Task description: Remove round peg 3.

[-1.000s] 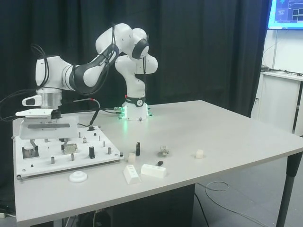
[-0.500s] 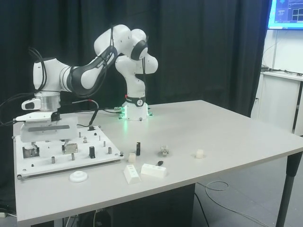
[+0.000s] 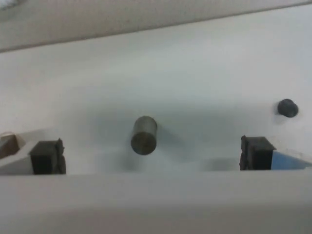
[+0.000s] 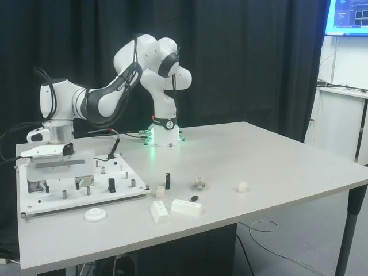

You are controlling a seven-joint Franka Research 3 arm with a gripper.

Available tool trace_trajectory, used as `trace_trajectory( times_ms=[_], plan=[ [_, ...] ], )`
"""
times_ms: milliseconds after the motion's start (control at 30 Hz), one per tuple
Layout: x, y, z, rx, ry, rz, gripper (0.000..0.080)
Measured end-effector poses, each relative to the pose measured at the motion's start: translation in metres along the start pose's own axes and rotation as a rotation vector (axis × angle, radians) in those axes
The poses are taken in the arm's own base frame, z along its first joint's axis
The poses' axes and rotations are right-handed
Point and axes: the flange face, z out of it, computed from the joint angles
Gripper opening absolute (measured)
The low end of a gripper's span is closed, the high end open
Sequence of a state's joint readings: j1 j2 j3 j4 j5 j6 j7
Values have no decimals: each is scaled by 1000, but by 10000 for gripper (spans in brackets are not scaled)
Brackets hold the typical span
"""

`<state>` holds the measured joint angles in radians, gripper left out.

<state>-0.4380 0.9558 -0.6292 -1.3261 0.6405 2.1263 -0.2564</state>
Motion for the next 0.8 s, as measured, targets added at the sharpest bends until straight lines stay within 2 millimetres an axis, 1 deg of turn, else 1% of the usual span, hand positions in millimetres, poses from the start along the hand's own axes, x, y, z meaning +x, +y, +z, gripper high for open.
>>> trace_trajectory(
  times_ms=[467,700,733,800],
  plan=[
    [-2,-1,15,-6,-19,-2,800],
    [-3,0,20,-4,-21,4,800],
    [-3,-1,20,-2,-20,6,669],
    [-3,-1,20,1,-19,10,669]
  ],
)
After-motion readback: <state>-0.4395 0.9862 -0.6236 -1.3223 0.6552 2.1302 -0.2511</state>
